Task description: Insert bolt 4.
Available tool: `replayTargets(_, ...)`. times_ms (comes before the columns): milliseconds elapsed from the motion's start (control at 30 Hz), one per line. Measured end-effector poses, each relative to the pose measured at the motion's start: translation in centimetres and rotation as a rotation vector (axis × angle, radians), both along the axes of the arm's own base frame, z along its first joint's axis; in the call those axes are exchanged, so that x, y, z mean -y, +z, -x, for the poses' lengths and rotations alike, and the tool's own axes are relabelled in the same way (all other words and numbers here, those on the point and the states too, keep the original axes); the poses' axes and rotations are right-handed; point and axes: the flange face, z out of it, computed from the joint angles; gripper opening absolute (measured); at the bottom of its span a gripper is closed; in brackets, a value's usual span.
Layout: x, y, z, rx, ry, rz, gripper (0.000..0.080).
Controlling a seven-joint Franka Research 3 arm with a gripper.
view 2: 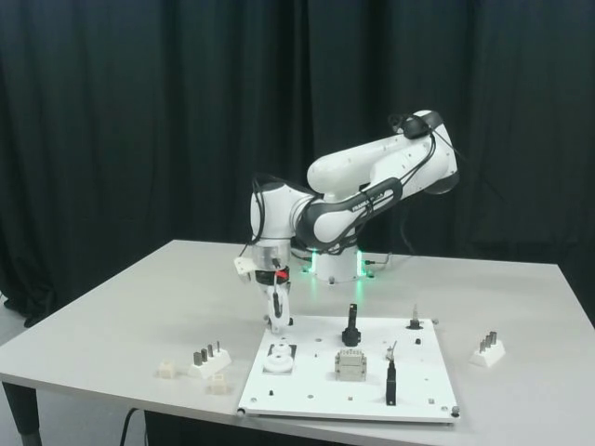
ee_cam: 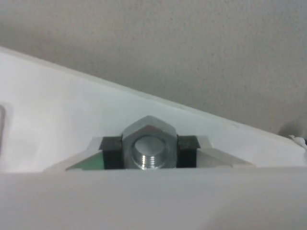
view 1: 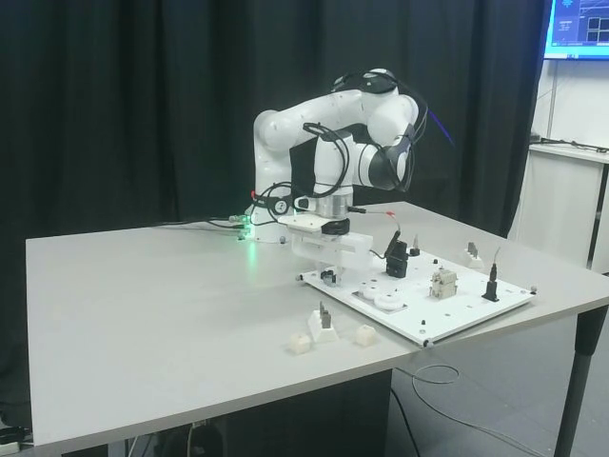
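A threaded bolt with a hexagonal head sits nearest the wrist camera, clamped between the two black fingertip pads of the gripper. The jaws stand narrow, closed on its head. Beneath them lies the white assembly board, with the grey table beyond its edge.

The end effector hangs over the board's far-left corner.
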Motion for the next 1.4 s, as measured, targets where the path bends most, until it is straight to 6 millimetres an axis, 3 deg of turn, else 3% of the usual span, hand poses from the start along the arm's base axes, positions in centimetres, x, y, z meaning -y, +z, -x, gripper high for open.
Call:
replayTargets(900, 0.0, 1.1, -0.2, 0.005, 0.074, 0.013, 0.0226)
replayTargets(1400, -1.3, 2.1, 0.7, -0.023, 0.213, 0.013, 0.0226)
